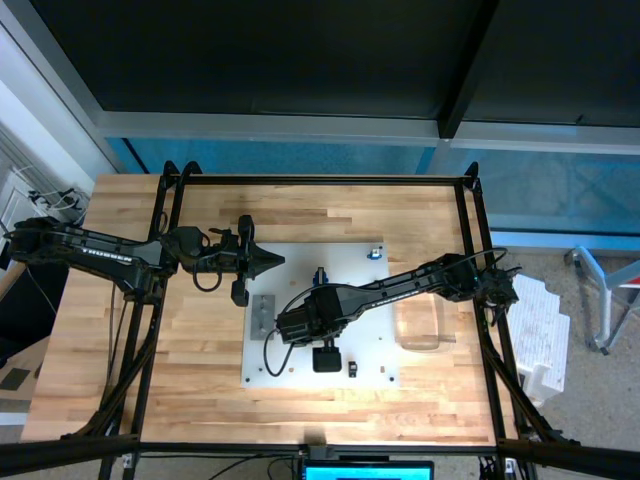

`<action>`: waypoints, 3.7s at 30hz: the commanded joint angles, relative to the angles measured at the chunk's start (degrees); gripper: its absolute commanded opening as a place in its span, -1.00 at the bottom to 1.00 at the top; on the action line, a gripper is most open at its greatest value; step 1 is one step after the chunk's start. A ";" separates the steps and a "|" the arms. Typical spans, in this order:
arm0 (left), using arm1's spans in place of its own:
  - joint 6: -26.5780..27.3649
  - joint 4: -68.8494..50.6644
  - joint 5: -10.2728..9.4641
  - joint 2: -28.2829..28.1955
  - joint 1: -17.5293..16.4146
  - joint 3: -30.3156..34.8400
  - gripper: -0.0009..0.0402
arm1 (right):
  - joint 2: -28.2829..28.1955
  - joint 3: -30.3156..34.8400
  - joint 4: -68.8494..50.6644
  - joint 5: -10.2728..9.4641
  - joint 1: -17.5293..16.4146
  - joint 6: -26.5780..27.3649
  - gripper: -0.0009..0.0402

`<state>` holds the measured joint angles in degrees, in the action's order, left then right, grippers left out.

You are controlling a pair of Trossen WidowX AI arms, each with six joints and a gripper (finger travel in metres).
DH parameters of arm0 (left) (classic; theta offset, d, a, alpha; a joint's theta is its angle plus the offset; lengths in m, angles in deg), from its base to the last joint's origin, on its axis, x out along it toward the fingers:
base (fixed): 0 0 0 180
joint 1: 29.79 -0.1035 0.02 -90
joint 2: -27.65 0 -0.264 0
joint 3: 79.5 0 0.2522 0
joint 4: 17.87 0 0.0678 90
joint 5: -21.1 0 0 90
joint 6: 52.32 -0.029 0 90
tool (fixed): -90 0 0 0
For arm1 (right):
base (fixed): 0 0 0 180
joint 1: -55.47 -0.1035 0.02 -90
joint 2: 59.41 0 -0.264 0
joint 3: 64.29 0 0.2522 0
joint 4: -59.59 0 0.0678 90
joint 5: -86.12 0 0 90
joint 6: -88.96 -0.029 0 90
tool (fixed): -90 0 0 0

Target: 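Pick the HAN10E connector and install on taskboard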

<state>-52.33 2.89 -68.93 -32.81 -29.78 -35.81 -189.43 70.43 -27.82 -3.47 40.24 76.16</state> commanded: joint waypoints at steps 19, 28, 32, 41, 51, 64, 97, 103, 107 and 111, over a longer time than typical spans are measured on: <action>0.00 0.00 0.02 -0.02 0.00 0.02 -0.95 | 3.85 0.24 -1.68 0.11 -0.09 -0.42 0.69; 0.00 0.00 0.02 -0.02 0.00 0.02 -0.95 | 5.68 -0.17 -1.22 0.07 0.00 -0.39 0.55; 0.00 0.00 0.02 -0.02 0.00 0.02 -0.95 | 9.09 -2.78 0.76 0.09 0.72 -0.24 0.43; 0.00 0.00 0.02 -0.02 -0.02 0.02 -0.95 | 22.08 -18.08 12.24 0.09 4.07 1.11 0.15; 0.00 0.00 0.02 -0.02 -0.02 0.02 -0.95 | 39.04 -36.52 27.41 0.09 10.54 7.82 -0.23; 0.00 0.00 0.02 0.00 0.00 0.02 -0.95 | 56.63 -53.46 48.19 -0.76 15.28 11.85 -0.90; 0.00 0.00 0.02 -0.02 0.00 0.02 -0.95 | 73.05 -83.49 92.28 -1.44 16.13 6.95 -0.96; 0.00 0.00 0.02 -0.02 0.00 0.02 -0.95 | 74.62 -86.18 94.53 -1.40 16.24 6.62 -0.96; 0.00 0.00 0.02 -0.02 0.00 0.02 -0.95 | 75.01 -87.95 97.26 -1.42 16.26 5.70 -0.96; 0.00 0.00 0.02 -0.02 0.00 0.02 -0.95 | 75.01 -89.02 97.98 -1.38 16.26 5.73 -0.96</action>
<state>-52.33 2.89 -68.93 -32.81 -29.78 -35.81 -114.40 -18.31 70.06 -4.94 56.50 81.80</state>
